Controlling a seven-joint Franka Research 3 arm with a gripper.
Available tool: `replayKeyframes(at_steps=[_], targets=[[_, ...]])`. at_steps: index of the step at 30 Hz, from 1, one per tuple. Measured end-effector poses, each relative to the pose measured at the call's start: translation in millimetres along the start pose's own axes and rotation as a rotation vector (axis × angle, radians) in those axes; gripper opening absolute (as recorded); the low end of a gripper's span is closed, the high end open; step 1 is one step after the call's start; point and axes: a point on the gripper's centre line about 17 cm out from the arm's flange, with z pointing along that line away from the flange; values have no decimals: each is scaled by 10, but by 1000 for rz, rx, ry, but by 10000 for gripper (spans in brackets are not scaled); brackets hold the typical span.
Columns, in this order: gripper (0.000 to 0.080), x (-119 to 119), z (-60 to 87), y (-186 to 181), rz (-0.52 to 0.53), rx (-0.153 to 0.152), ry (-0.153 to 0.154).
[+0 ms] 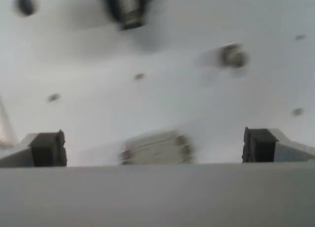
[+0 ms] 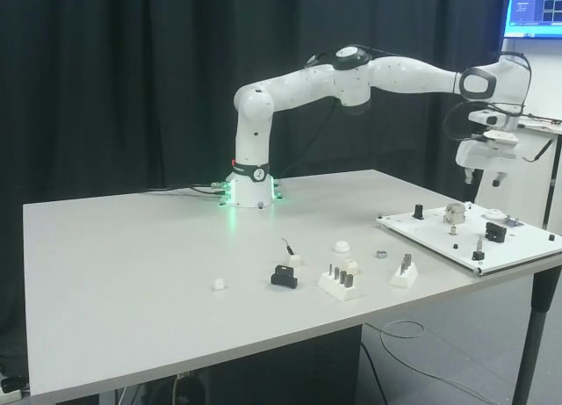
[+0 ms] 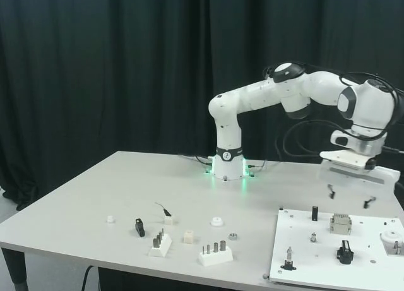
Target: Pick square peg 1.
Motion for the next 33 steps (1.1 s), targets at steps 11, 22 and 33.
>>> replayKeyframes(at_steps=[11, 22, 33], targets=[[800, 333, 112, 839, -55, -130, -39], [800, 607, 237, 1675, -118, -201, -94], [800, 872, 367, 2530, -186, -215, -121]])
